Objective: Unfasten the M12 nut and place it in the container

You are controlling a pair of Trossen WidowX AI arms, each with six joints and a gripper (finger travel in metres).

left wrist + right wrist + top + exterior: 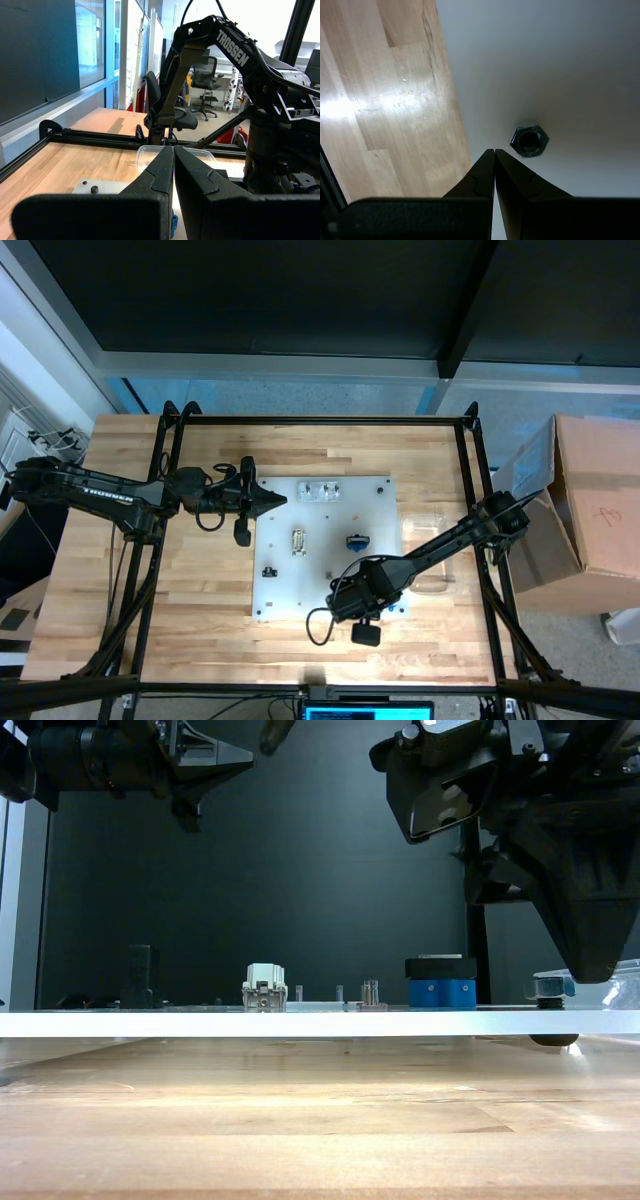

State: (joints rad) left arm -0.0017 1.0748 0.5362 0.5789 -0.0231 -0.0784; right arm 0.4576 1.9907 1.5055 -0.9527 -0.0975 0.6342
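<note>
OK, status:
Right arm (450,535): reaches in from the right table edge, sloping down to the near right corner of the white board (290,585), wrist pitched steeply down.
Right gripper (494,151): fingers pressed together with nothing between them, tips just above the board surface.
M12 nut (530,140): just beside the right gripper's tips and not touching them; lies flat, hex face up, dark centre.
Stud (548,1004): low view shows the nut sitting on top of this short black stud, right by the gripper tip.
Left arm (90,495): stretched level from the left table edge, held high over the board's far left edge.
Left gripper (174,149): fingers closed against each other, empty, pointing across the board toward the right arm.
Container (150,155): clear tray, straight ahead of the left gripper and beyond the board's right side.
View differences: only the right wrist view shows the gap between nut and fingertips; only the low view shows the nut's height on the stud; in the high view the right gripper's body covers the nut.
</note>
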